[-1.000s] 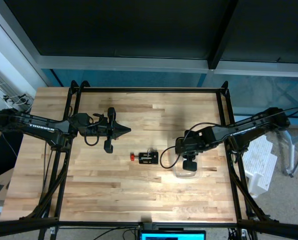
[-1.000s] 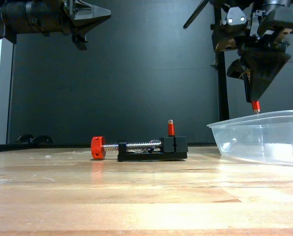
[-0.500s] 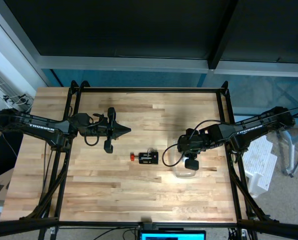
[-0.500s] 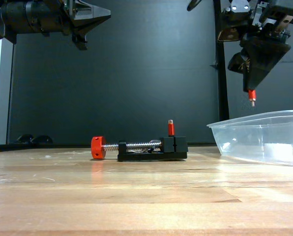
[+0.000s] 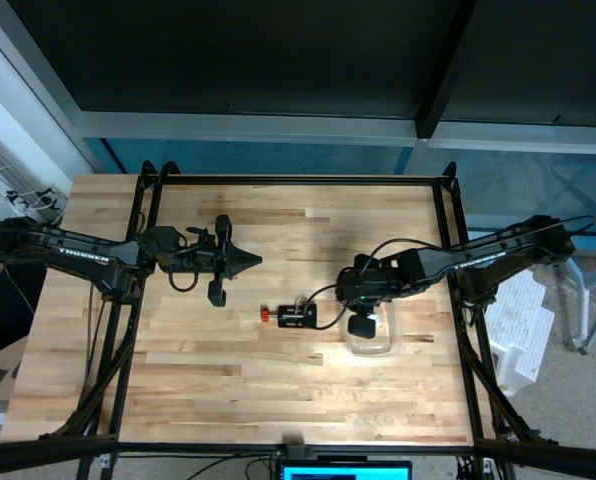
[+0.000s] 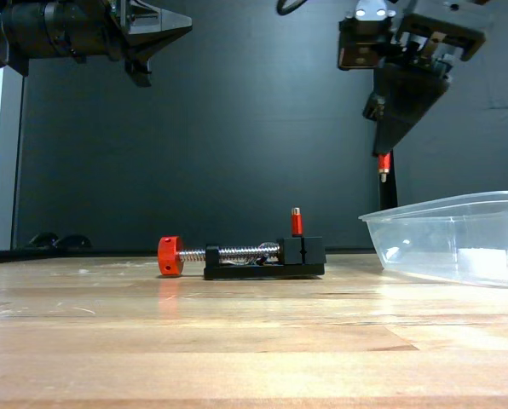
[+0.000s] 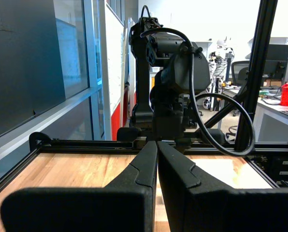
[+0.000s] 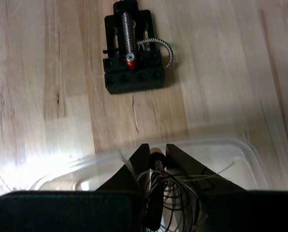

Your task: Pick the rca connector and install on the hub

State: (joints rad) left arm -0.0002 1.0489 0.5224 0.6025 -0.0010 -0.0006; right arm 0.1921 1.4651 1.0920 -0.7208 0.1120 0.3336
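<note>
Right gripper clamped on rca connector above tray edge near hub; left gripper fingers together, aloft over left tabletop

Your hub sits mid-way across the tabletop, with the tray just right of it. The right gripper hangs over the tray's left rim, pinching the rca connector. The left gripper is up high, toward the left edge.

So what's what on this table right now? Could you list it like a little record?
hub: on the wooden table, red knob at one end
clear tray: on the table, beside the hub's other end
rca connector: red, pointing down, above the tray's hub-side edge
right gripper: in the air, fingers shut on the rca connector
left gripper: parked high at the left, fingers shut, empty
</note>
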